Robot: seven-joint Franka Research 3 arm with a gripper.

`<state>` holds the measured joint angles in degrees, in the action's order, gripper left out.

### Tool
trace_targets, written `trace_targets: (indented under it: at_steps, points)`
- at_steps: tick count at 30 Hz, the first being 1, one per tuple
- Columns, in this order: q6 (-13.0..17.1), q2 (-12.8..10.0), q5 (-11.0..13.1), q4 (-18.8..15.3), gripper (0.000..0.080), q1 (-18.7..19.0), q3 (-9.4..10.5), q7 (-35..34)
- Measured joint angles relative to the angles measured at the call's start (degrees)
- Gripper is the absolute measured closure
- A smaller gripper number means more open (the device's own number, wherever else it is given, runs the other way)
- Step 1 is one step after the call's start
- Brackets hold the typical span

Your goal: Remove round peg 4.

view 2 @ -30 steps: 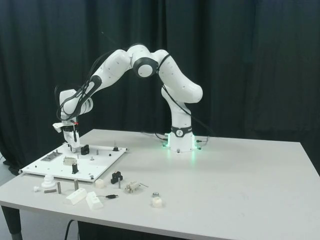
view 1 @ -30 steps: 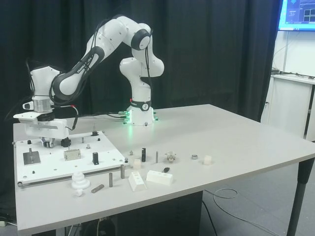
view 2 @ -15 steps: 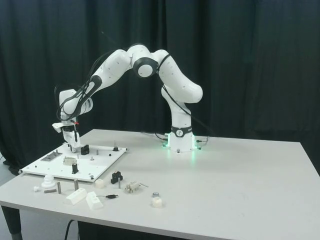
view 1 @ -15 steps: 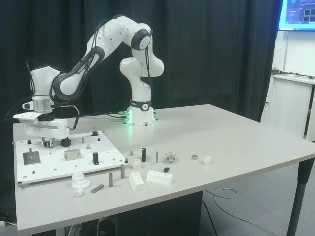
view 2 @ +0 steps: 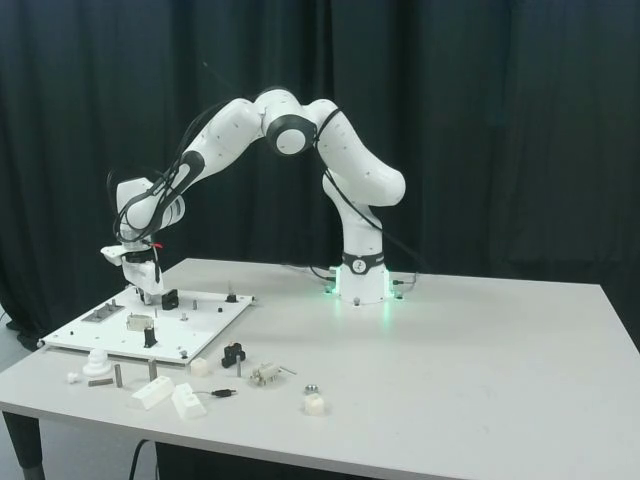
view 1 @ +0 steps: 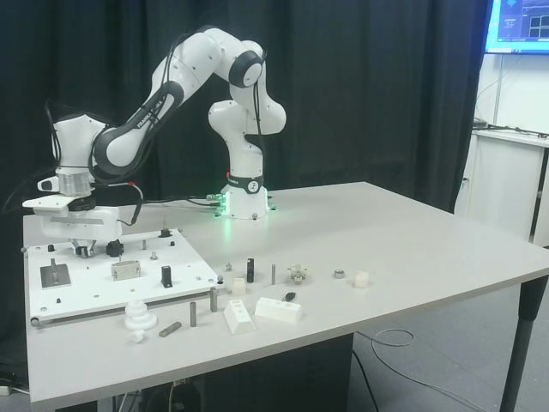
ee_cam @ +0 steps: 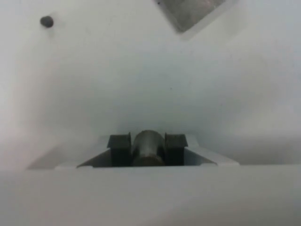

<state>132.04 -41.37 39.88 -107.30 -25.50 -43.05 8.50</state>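
Over the far left corner of the white board (view 1: 184,257), pincer (ee_cam: 147,149) clenched on the peg (ee_cam: 147,147): in the wrist view, grey round peg gripped between the two black fingertips (ee_cam: 119,149), one pad on each side, touching it. Beyond the peg, bare white board surface, with a small black dot (ee_cam: 46,21) and the corner of a grey metal plate (ee_cam: 190,10) set well apart from it. In the room views, white arm (view 1: 184,64) arched from its base (view 1: 243,199) with green lights, reaching down to the board's rear edge; peg itself too small to tell apart there, hidden at the pincer (view 2: 143,293). On the board: grey plate (view 1: 55,275), metal block (view 1: 125,269), black upright block (view 1: 165,275), a few short posts. On the grey tabletop (view 1: 412,245) just beside the board's near edge: white stepped knob (view 1: 137,320), two dark pins (view 1: 193,314), two white blocks (view 1: 276,310), a black upright piece (view 1: 250,270), a small metal part (view 1: 297,274), a nut (view 1: 340,275) and a white cube (view 1: 362,279). Behind, black curtain (view 2: 480,120)
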Motion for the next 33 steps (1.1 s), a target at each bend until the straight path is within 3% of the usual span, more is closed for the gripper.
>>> trace_targets:
  at_steps: [33]
  points:
    - [-1.06,-0.03,-0.89,0.69,0.0652,-0.12,-0.04,0.74]
